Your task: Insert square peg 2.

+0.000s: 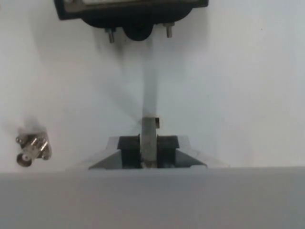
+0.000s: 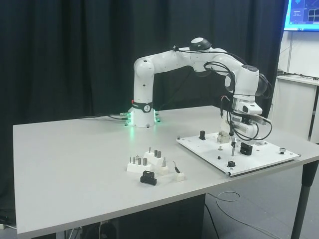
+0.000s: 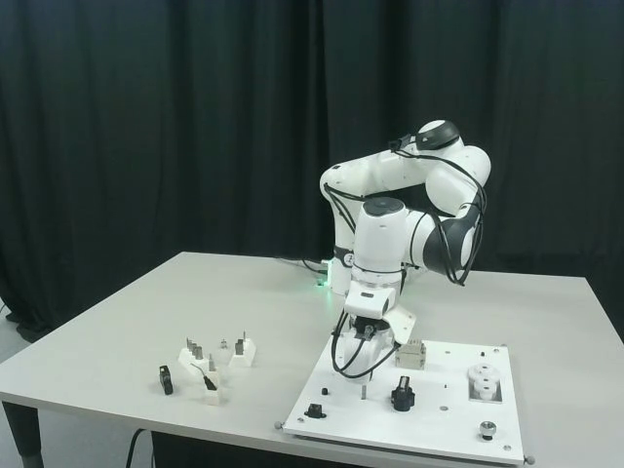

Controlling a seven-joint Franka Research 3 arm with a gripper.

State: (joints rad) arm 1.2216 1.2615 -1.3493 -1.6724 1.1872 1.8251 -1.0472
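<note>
Jaws narrow, clamped on square peg 2 [image 1: 148,143]. Gripper [image 1: 148,151] poised above white board [image 2: 259,159], peg pointing down, tip apparently just clear of board.

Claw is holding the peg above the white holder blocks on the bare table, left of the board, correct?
No. The claw holds the peg over the white board, not over the holder blocks, which sit apart on the grey table. The first room view shows it.
</note>
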